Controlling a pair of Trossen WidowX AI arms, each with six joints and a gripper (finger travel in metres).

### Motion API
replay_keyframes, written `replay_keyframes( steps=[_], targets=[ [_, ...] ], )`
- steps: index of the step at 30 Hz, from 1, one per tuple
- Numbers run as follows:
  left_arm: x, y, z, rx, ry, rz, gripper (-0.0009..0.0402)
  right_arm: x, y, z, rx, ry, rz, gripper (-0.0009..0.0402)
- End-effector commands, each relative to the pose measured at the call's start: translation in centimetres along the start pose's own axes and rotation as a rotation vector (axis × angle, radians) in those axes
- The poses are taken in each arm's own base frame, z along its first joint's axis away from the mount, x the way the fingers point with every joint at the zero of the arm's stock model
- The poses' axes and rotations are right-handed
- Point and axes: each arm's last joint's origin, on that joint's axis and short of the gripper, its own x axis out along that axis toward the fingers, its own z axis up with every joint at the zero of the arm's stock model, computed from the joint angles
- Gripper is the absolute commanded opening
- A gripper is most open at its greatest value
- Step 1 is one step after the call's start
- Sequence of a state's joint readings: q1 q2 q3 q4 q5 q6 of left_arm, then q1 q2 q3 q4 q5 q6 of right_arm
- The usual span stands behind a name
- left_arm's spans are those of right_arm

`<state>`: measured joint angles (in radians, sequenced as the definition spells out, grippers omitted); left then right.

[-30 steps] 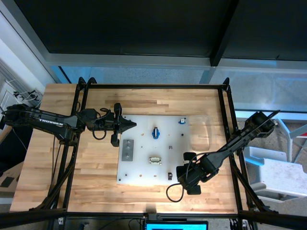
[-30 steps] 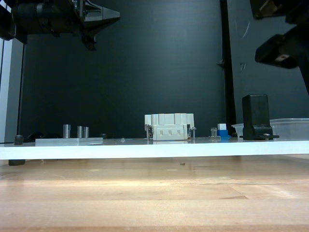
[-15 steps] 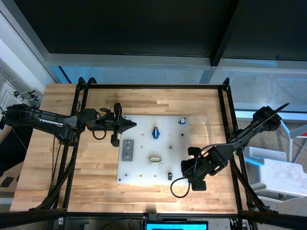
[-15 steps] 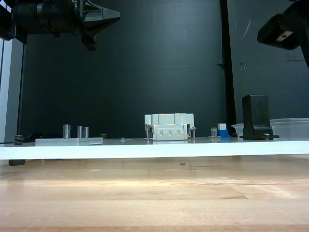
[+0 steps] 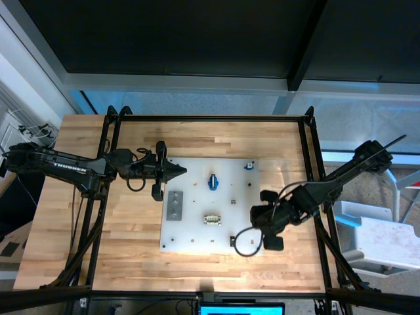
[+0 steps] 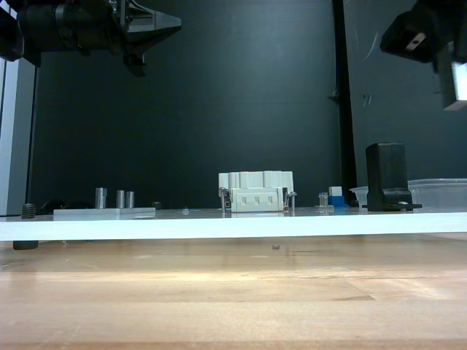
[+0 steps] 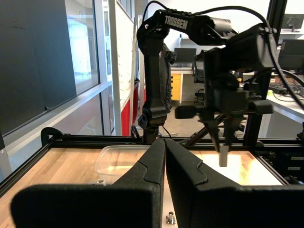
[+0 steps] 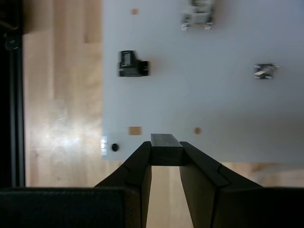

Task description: Pick the 16mm bar from the taskboard and place it in the container

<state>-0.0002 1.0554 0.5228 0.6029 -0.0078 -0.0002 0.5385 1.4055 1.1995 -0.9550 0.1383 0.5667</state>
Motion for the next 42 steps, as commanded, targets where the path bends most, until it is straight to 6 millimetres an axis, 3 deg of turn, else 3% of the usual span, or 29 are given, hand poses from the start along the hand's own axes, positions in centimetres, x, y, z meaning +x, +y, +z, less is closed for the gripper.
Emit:
replay_keyframes(
  steps=[1,10,21,30,35,42],
  targets=[
    [0.0,0.0,0.0,0.000,0.000,0.000,0.0000,-0.3,-1.4,0.2,0.043,0.015,-0.033,0.0036],
    [0.0,0.0,0.0,0.000,0.000,0.000,0.0000,-0.8,-6.2,0.2,0.192,0.051,-0.125,0.0036],
    [0.0,0.0,0.0,0.000,0.000,0.000,0.0000,-0.6,-11.2,-2.0,0.366,0.105,-0.215,0.0036],
    [0.0,0.0,0.0,0.000,0.000,0.000,0.0000,-0.7,-12.7,-3.9,0.447,0.144,-0.255,0.0036],
    [0.0,0.0,0.0,0.000,0.000,0.000,0.0000,-0.7,-12.7,-4.0,0.453,0.151,-0.258,0.0038],
    [0.0,0.0,0.0,0.000,0.000,0.000,0.0000,-0.7,-12.7,-4.0,0.452,0.149,-0.257,0.0074]
  ],
)
